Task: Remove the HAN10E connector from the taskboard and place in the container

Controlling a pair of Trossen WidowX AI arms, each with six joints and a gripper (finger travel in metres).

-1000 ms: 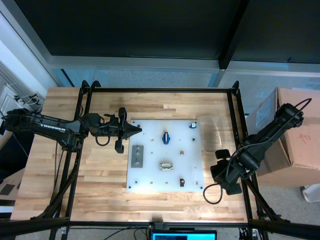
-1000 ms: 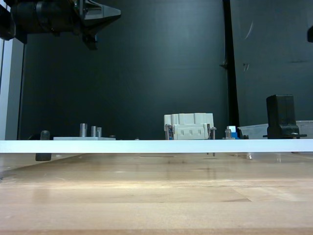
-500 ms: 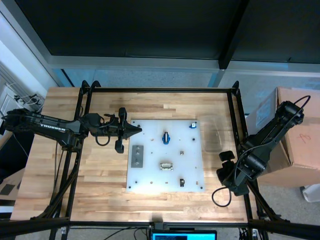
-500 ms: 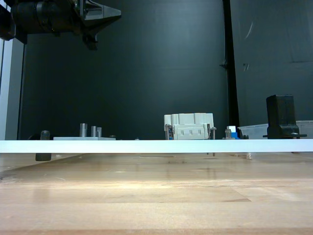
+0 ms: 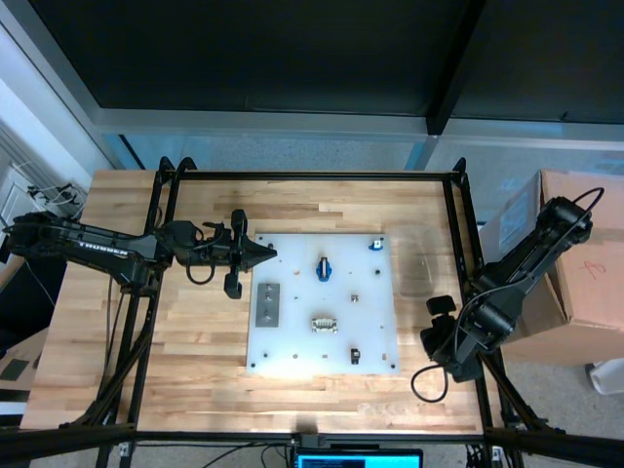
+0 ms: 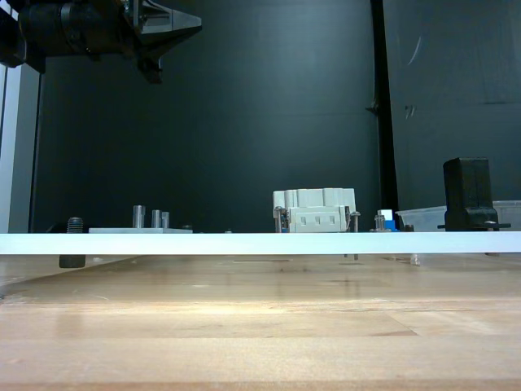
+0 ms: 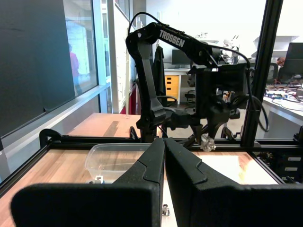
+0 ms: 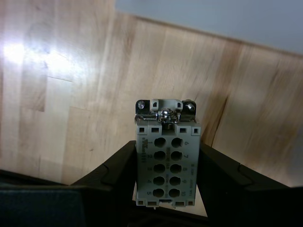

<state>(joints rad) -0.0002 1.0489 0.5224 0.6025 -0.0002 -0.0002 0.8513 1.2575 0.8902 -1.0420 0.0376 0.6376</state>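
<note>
1. While the fingers of the right gripper [image 8: 166,146] clamp it, the HAN10E connector [image 8: 165,158] hangs over the wooden table [image 8: 71,94], clear of the taskboard [image 5: 292,341].
2. This gripper is at the lower right of the high view, below the clear container [image 5: 414,263].
3. The left gripper [image 5: 271,253] hovers at the board's upper left corner, fingers pressed together on nothing.
4. One beige block [image 5: 325,324] stands on the board.
</note>
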